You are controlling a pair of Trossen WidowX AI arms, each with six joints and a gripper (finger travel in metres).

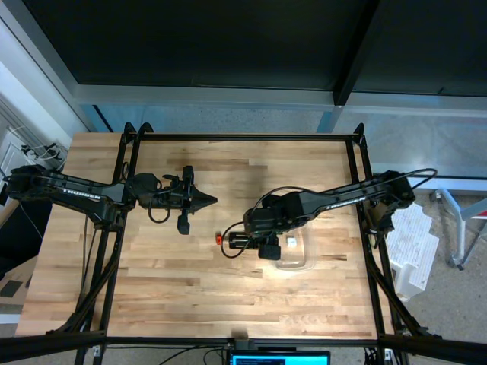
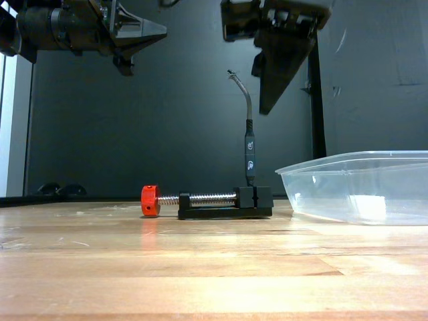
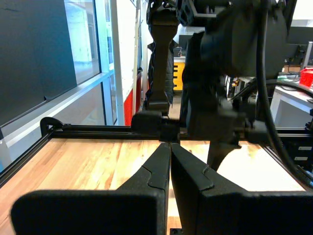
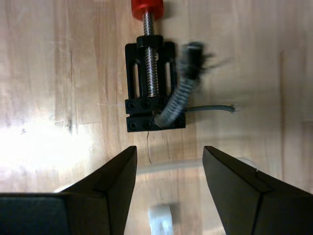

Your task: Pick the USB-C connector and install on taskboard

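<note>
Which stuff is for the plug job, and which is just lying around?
For the job: small black block with red-orange knob; tiny dark plug upright on it; right gripper above it, jaws open.
Lying about: clear plastic tray; small white square piece inside; left gripper parked at the left, jaws shut.

Table [image 1: 190, 304] is pale wood planks, smooth with a satin sheen that throws glare near the middle. The taskboard [image 2: 224, 202] is matt black, plastic or coated metal, can't tell, with a shiny bare-metal threaded screw [image 2: 207, 198] and a red-orange plastic-looking knob [image 2: 150, 200]. USB-C connector [image 2: 249, 157] standing in it is dark, slightly glossy. Tray [image 2: 354, 187] on the right is thin, clear glossy plastic. Left gripper [image 3: 170, 147], high over the table's left half, and right gripper [image 4: 168, 151], above the board, are both matt, grainy black plastic.
</note>
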